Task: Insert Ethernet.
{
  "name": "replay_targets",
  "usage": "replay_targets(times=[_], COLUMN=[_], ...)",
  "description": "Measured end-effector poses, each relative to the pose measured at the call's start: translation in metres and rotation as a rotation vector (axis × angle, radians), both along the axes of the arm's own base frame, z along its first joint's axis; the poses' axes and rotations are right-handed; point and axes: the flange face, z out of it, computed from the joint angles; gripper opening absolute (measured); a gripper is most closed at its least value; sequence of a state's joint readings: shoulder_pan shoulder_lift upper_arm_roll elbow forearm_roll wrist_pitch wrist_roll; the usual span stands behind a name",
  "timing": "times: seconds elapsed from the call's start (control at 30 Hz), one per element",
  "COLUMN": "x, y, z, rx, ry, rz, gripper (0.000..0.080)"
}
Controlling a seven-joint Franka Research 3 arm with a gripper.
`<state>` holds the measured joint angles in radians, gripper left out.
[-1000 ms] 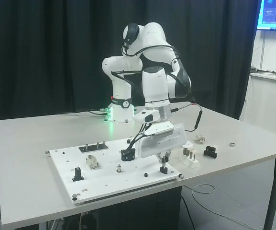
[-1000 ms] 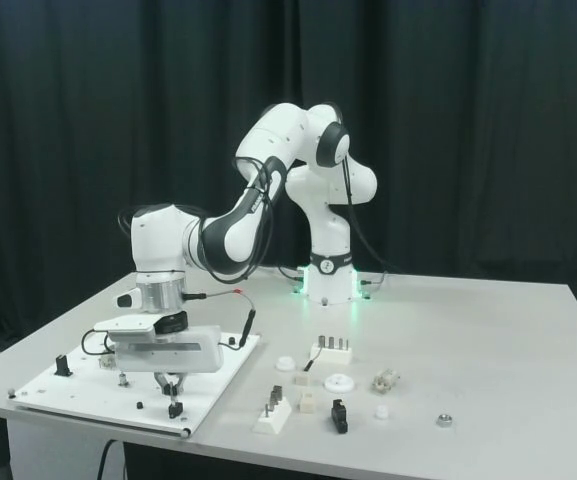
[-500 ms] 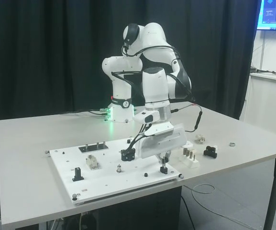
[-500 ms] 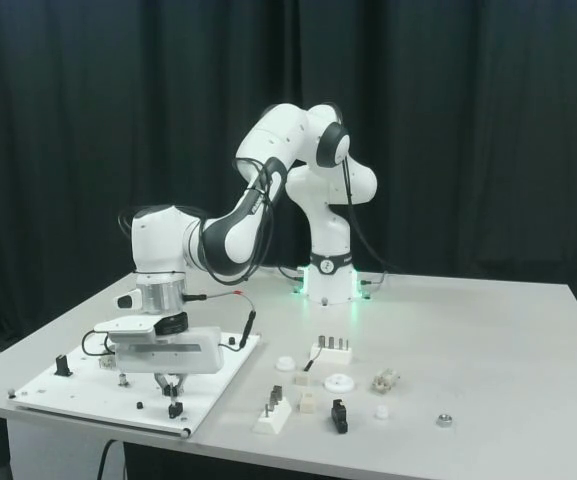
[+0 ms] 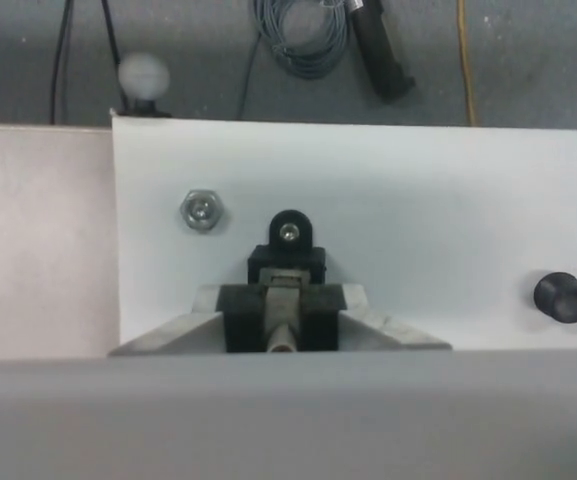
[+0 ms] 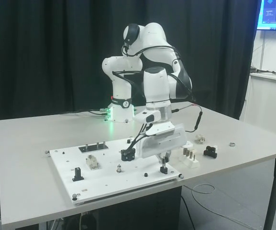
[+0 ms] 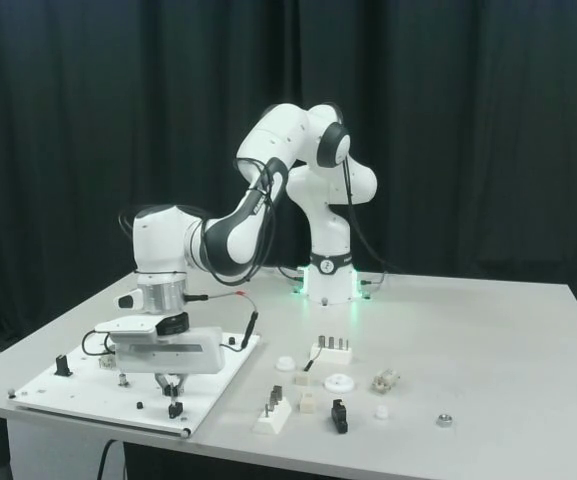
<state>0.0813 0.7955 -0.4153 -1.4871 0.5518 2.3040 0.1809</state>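
Pincer (image 5: 281, 335) lowered over the white board (image 6: 114, 175) near its front edge, fingers (image 5: 238, 318) closed on the Ethernet plug (image 5: 282, 320). Plug positioned directly at the black socket block (image 5: 287, 258) on the board, touching or just beside it; seating depth not discernible. Hex nut (image 5: 202, 211) beside the block. Board resting on the grey table (image 7: 488, 350).

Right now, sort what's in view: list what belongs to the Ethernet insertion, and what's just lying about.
Belongs to the job:
- hand
- Ethernet plug between its fingers
- black socket just below
- white board

Lying about:
- white plug block
- small black clip
- metal nut
- white discs
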Motion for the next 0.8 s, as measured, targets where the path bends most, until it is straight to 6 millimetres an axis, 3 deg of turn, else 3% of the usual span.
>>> replay_targets(times=[0.13,0.17,0.33,0.37,0.53,0.57,0.77,0.8], x=[0.001,0.001,0.002,0.002,0.003,0.004,0.004,0.004], y=[0.004,0.005,0.006,0.006,0.005,0.005,0.003,0.002], z=[0.0,0.0,0.001,0.002,0.006,0.006,0.01,0.01], rx=[-0.011,-0.012,-0.024,-0.027,-0.039,-0.041,-0.045,-0.045], ry=[0.005,0.006,0.009,0.009,0.008,0.008,0.005,0.004], rz=[0.015,0.017,0.028,0.029,0.029,0.028,0.024,0.023], gripper=[0.007,0.0189,0.0189,0.0498,0.0498,0.0723,0.0723,0.0785])
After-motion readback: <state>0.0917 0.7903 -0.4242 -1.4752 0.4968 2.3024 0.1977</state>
